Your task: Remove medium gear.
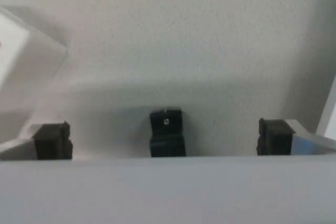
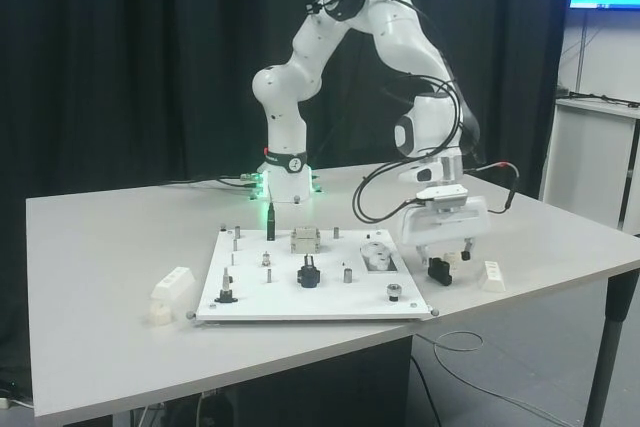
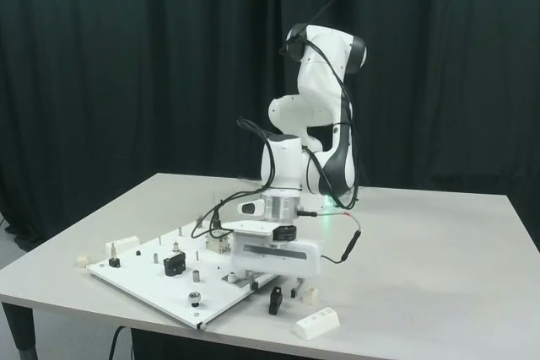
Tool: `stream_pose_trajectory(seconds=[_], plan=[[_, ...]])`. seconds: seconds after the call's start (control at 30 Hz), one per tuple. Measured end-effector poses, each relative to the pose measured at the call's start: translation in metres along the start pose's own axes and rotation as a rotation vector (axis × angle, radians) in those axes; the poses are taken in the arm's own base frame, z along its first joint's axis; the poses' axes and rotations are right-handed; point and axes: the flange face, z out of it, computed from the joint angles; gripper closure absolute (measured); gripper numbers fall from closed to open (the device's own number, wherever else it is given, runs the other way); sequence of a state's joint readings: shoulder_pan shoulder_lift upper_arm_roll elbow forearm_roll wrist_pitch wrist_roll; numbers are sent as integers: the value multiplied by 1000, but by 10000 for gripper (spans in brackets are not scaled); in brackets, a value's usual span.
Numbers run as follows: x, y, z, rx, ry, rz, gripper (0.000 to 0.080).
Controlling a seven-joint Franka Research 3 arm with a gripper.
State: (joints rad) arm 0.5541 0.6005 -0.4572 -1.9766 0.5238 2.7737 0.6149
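Rising straight up looks wisest, since the gripper [image 2: 441, 252] hangs with its fingers spread wide on either side of a small black part [image 1: 167, 129], seemingly the medium gear, standing on the grey table [image 2: 100, 237] just beside the white board [image 2: 300, 309], where a sideways brush could topple it.

Glossy white plastic arm [image 2: 400, 27]; matt grey table [image 2: 100, 237].

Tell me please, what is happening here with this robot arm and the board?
The white robot arm stands on the grey table and reaches low beside the white board, just off its edge. Its gripper is open, the fingers wide apart, and it holds nothing. A small black part sits on the table under the gripper. Several small parts stand on the board.
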Motion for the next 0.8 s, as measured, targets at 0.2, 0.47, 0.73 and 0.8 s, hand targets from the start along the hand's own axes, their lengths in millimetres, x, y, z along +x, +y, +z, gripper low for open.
stream_pose_trajectory(seconds=[0.2, 0.47, 0.73, 0.8], plan=[[2, -4, -13, 8, -19, 6, 13], [5, -7, -28, 7, -45, 19, 3], [6, -10, -38, -9, -49, 33, 3], [6, -11, -40, -11, -46, 31, 3]])
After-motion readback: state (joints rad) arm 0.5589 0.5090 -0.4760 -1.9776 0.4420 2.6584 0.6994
